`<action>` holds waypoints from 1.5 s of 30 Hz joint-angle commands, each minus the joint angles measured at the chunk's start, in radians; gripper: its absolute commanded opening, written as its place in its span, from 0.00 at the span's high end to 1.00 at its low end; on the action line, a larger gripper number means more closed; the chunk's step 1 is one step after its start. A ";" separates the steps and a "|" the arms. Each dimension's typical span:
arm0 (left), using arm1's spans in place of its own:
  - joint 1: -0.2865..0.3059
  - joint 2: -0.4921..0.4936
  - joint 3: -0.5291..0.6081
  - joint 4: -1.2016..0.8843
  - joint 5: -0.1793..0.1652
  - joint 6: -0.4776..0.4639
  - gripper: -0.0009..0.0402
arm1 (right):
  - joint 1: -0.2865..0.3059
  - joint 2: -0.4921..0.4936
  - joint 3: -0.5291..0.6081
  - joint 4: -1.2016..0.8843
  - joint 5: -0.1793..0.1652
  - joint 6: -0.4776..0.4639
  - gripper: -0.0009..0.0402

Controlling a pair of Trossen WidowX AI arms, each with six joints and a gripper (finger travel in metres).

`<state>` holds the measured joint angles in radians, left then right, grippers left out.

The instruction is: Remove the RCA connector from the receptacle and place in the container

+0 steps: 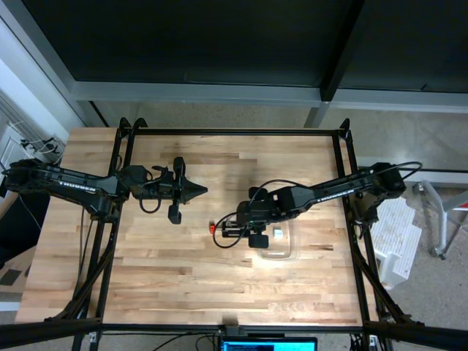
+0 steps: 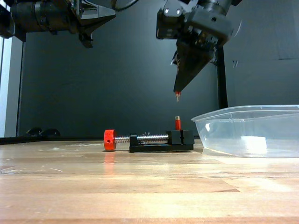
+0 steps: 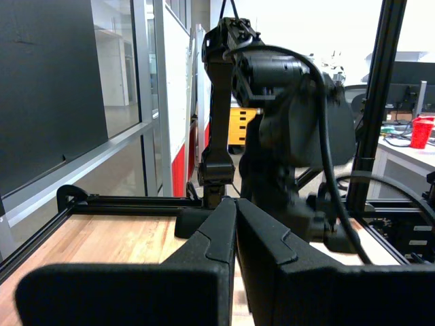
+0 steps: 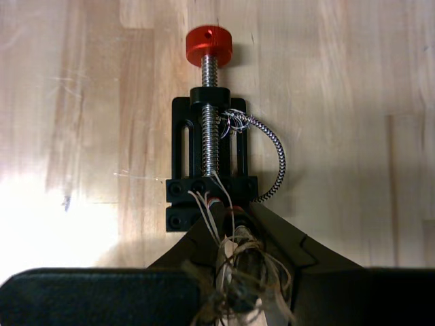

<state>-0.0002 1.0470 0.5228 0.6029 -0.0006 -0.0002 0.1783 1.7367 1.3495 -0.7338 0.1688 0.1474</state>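
Wooden table (image 1: 183, 256), with a black frame (image 1: 234, 132) along its edges. A small white square piece (image 1: 278, 233) lies toward three o'clock of centre. Papers (image 1: 395, 234) sit farther out, off the table. A lit screen (image 1: 269, 344) is at six.

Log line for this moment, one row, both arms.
right gripper: shut on RCA connector, above receptacle, apart | container: beside receptacle, connector not in it | left gripper: shut, parked at left

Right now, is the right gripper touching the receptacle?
No, the right gripper, holding the RCA connector, hangs clear above the receptacle; left gripper hovers shut farther left.
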 commanded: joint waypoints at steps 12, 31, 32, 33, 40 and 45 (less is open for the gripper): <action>0.000 0.000 0.000 0.000 0.000 0.000 0.98 | 0.001 -0.054 0.001 -0.010 -0.005 0.001 0.97; 0.000 0.000 0.000 0.000 0.000 0.000 0.98 | 0.016 -0.150 -0.111 -0.006 -0.003 0.023 0.97; 0.000 0.000 0.000 0.000 0.000 0.000 0.98 | 0.017 -0.166 -0.129 -0.005 -0.003 0.026 0.97; 0.000 0.000 0.000 0.000 0.000 0.000 0.98 | 0.017 -0.177 -0.147 -0.005 -0.002 0.029 0.97; 0.000 0.000 0.000 0.000 0.000 0.000 0.98 | 0.019 -0.254 -0.269 -0.001 0.006 0.058 0.97; 0.000 0.000 0.000 0.000 0.000 0.000 0.98 | 0.019 -0.298 -0.335 -0.006 0.023 0.080 0.97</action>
<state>-0.0002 1.0470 0.5228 0.6029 -0.0006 0.0002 0.1974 1.4479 1.0279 -0.7395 0.1909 0.2241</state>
